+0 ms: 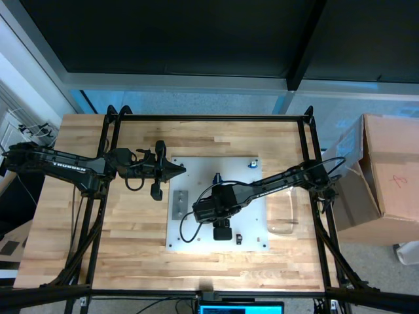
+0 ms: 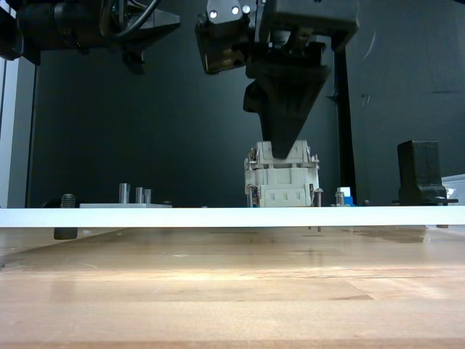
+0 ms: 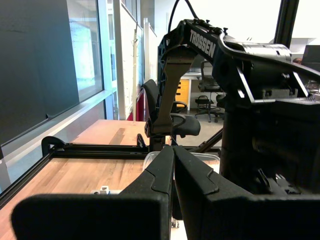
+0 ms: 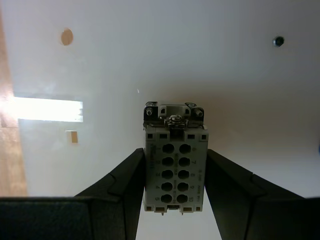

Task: Remove the HAN10E connector from the taskboard and place in the container

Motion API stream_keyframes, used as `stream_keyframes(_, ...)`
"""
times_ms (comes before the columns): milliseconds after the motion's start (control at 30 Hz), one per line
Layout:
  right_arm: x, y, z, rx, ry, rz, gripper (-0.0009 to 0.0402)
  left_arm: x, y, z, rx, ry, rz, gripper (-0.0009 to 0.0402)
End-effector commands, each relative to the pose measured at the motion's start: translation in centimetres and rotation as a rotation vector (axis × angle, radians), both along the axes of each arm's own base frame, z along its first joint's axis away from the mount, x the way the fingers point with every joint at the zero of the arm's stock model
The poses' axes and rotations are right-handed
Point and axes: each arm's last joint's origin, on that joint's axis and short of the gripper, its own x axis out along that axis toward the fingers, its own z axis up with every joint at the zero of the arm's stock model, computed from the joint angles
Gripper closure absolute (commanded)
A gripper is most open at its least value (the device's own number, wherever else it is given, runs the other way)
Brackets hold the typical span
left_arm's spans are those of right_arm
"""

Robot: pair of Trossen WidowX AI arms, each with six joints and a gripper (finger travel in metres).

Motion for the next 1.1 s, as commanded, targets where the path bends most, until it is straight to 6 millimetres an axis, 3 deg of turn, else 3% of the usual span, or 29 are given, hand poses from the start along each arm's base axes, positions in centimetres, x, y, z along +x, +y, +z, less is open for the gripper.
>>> stream_keyframes(33, -0.4, -0.1, 1.2, 0.006, -0.028, 0.003, 0.0389, 0.0, 0.0, 0.0, 0.0, 0.0, 0.0, 0.0393)
stream_keyframes(733, -3.5, -0.8, 7.0, 0.076, -0.116, -0.044, 0.0389, 0.0, 0.0, 0.0, 0.0, 0.0, 0.0, 0.0393)
stream_keyframes(1100, -5.2, 1.2, 8.0, 0.058, -0.108, -0.033, 0.0389, 0.0, 0.0, 0.0, 0.0, 0.0, 0.0, 0.0393)
